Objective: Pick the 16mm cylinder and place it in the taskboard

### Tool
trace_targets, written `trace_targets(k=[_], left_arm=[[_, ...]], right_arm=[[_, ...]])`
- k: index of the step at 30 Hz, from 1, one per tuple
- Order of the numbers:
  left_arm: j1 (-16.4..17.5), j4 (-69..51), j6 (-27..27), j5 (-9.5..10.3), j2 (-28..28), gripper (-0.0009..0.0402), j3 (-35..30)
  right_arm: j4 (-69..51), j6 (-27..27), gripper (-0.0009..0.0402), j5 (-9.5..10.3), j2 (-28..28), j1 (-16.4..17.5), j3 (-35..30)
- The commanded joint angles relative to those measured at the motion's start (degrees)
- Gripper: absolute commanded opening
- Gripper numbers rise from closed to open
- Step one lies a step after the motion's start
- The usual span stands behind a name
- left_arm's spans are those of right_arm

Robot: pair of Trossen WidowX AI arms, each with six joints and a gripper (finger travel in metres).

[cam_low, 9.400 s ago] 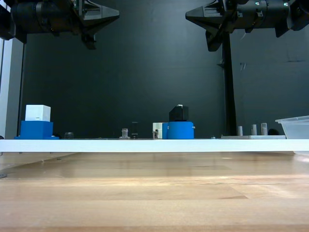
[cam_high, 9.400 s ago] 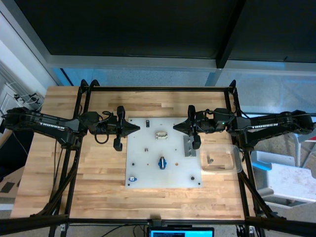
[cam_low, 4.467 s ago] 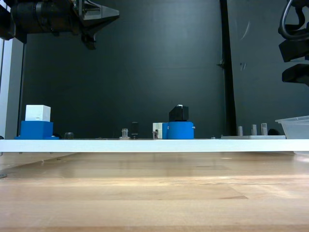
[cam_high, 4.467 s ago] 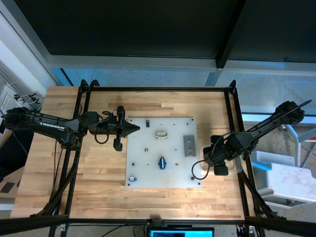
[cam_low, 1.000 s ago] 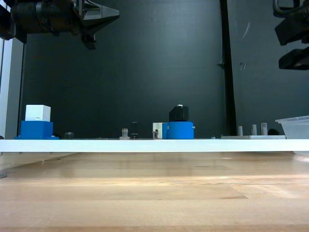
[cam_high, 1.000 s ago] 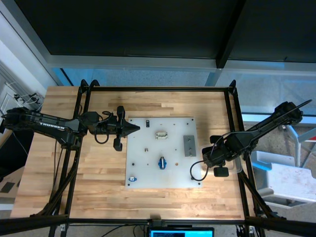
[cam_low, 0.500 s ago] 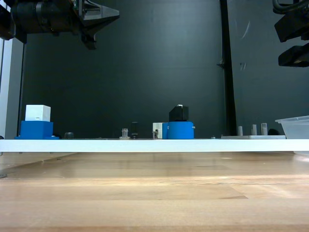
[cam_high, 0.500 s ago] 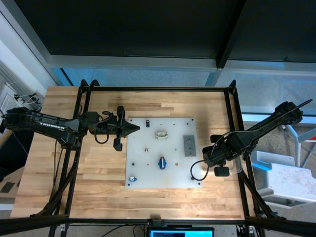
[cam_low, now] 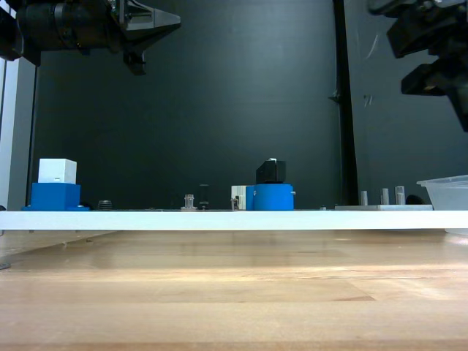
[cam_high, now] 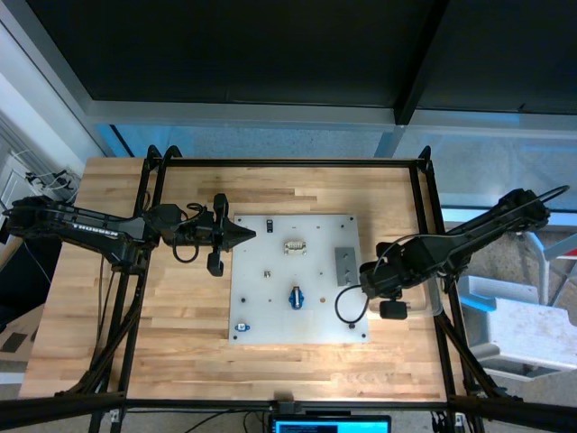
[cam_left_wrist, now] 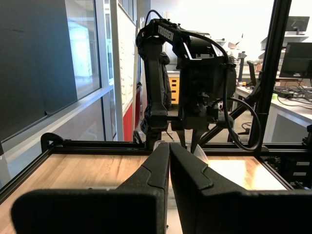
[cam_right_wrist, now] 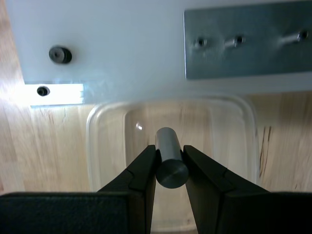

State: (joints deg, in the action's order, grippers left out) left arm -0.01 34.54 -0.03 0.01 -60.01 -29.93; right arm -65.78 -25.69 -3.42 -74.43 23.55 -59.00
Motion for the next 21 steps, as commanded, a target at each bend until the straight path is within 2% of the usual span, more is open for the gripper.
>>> trace_targets(k=[1,21], left_arm=[[0.0,0.0,0.0,0.00,0.0,0.0000,0.0],[0.0,0.0,0.0,0.00,0.0,0.0000,0.0]], right_arm=[[0.5,1.2,0.0002,-0.07,-2.0,-0.9,-1.7],[2.3,6.4,0.0002,-0.09,-14.9,-5.2,-12.3]])
